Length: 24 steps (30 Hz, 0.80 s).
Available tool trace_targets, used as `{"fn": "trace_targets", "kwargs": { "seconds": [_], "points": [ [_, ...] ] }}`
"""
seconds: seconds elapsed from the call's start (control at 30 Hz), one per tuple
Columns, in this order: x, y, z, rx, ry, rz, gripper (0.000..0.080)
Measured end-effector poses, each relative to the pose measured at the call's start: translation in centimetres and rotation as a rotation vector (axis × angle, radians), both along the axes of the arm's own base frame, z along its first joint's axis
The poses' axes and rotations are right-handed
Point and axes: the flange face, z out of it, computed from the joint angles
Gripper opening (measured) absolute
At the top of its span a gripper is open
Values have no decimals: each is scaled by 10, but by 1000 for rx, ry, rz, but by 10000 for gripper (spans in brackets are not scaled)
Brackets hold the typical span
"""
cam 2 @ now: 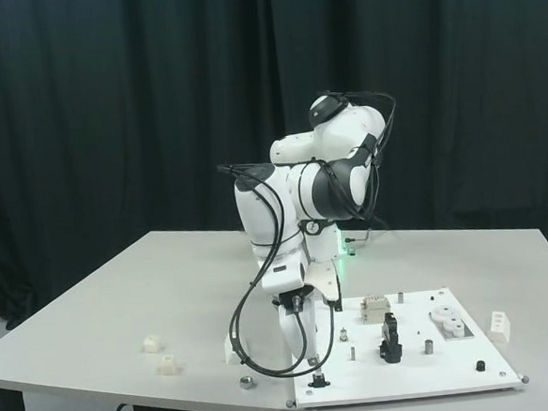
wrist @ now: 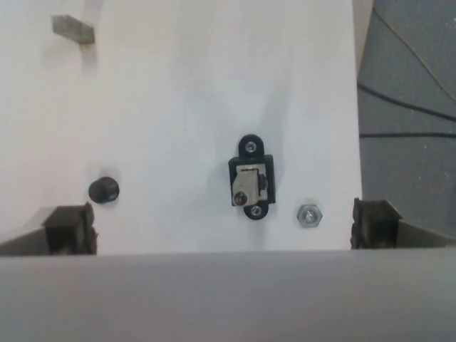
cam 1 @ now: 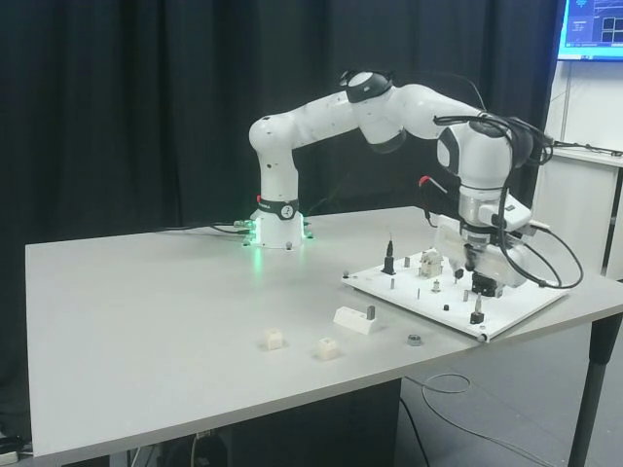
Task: Pick square peg 4.
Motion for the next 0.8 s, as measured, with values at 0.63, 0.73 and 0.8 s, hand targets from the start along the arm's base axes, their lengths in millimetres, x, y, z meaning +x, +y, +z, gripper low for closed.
{"fn": "trace_targets", "kwargs": {
  "seconds": [0.63,0.73,0.8],
  "points": [
    [2,10,10,-1,-1,-24,800],
    [3,11,11,-4,0,-38,800],
    [3,12,13,-6,2,-50,800]
  ]
}}
